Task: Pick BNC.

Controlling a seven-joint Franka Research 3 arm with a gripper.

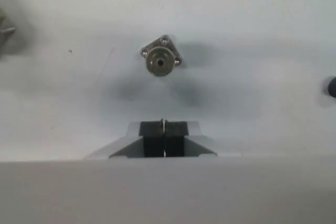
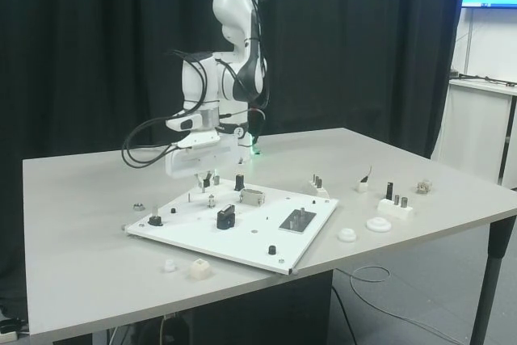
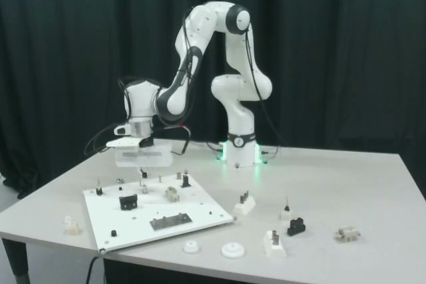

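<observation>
End effector [image 1: 164,139], seemingly closed, above BNC [image 1: 160,61].

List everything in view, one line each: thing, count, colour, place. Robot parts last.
BNC connector: one, grey metal with a square flange, upright on the white board under the gripper.
White board: one, white, on the table's front left part.
Black parts on the board: several, black, scattered; one near its middle.
Grey plate: one, grey, flat on the board.
White round parts: two, white, on the table in front of the board.
Table: one, grey.
Robot arm: one, white, bolted at the table's back.
Gripper: one, fingertips together, above the board, holding nothing.
</observation>
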